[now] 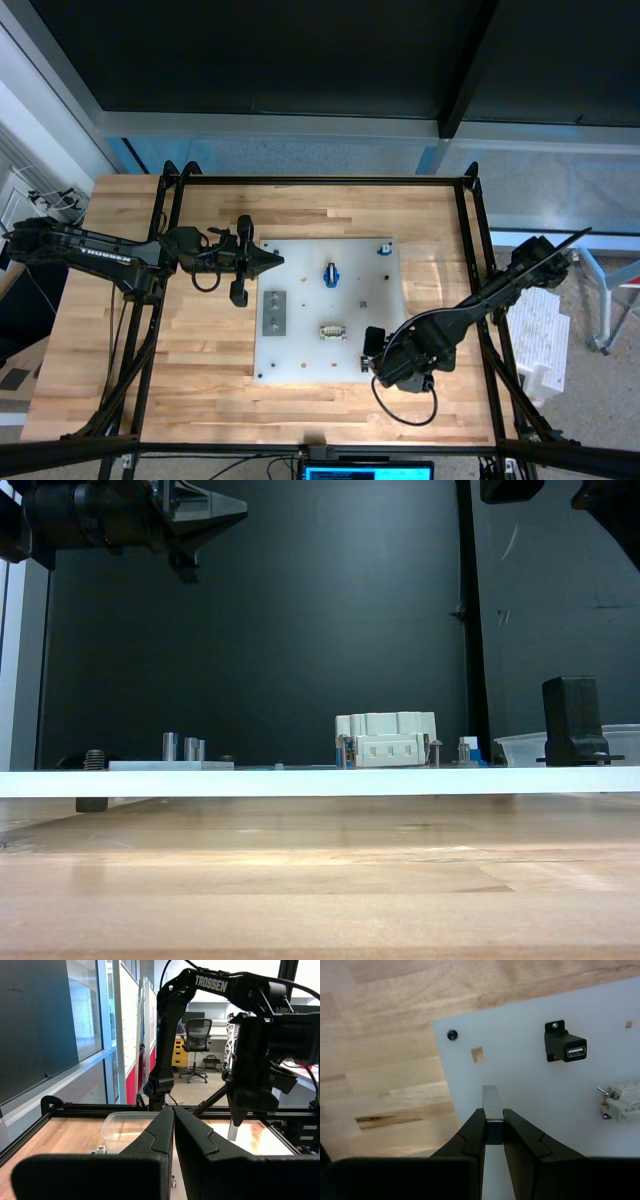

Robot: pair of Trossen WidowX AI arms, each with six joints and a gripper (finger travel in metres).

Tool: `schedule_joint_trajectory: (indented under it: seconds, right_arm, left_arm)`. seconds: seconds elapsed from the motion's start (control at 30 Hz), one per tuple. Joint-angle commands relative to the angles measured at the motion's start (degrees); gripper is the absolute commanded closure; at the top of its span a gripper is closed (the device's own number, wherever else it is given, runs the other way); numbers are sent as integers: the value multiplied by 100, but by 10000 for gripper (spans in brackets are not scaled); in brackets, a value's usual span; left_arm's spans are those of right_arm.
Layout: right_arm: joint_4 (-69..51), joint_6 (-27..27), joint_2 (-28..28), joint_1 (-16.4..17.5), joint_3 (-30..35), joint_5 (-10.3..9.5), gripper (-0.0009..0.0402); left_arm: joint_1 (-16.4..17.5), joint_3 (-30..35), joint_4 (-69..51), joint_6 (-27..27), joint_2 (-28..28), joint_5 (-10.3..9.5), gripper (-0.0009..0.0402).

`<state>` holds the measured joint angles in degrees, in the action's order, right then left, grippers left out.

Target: Pick the 16mm bar and install on taskboard

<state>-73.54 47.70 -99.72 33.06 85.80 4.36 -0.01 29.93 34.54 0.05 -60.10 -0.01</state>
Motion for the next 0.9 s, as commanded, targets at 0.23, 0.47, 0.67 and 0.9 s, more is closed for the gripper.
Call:
schedule_joint_trajectory:
  seconds: [0.23, 0.47, 0.67, 0.9]
  right_arm:
    - [212, 861, -168, 57, -4, -35, 393]
    - [315, 1132, -203, 85, -39, -153, 393]
    - [490, 960, -201, 85, -212, -284, 393]
    - [623, 804, -201, 98, -365, -284, 393]
  left_arm:
    - [2, 2, 0, 0, 0, 0, 393]
    - [0, 2, 0, 0, 0, 0, 393]
    - [2, 2, 0, 0, 0, 0, 393]
    - [2, 2, 0, 0, 0, 0, 393]
